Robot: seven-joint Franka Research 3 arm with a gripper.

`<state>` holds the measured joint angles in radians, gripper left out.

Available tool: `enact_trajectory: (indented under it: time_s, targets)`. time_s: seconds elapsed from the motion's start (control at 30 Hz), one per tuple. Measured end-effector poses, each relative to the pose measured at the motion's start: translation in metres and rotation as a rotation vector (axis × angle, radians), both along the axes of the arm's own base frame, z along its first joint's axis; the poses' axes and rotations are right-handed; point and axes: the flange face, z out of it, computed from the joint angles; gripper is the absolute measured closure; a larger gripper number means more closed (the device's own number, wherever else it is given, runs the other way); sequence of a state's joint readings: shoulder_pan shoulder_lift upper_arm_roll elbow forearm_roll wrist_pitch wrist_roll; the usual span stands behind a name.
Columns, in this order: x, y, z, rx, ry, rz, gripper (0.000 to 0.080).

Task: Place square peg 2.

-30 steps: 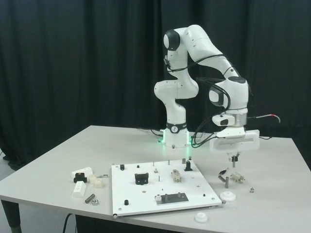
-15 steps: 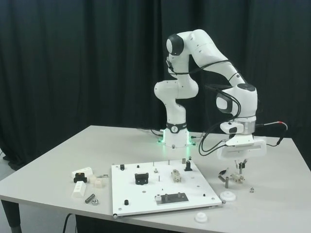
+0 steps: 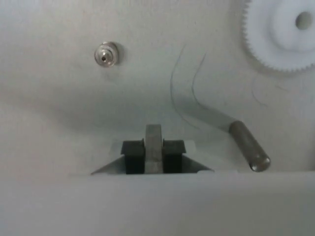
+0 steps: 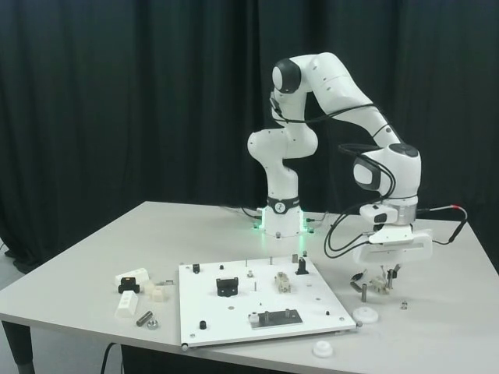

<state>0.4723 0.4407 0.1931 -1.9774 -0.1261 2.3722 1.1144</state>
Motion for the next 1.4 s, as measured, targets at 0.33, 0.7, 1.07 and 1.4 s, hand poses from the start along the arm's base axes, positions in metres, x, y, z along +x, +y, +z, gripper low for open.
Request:
enact_trajectory:
  time_s: [0.33, 0.7, 1.07, 1.4]
  targets:
    - [0.004, 0.008, -0.010, -0.014, -0.004, 0.001, 0.0729]
    - [0.006, 0.011, -0.021, -0.025, 0.003, -0.009, 0.0729]
    - [0.008, 0.012, -0.024, -0.029, 0.008, -0.031, 0.0350]
    - [0.015, 0.016, -0.011, -0.047, 0.022, -0.053, 0.0021]
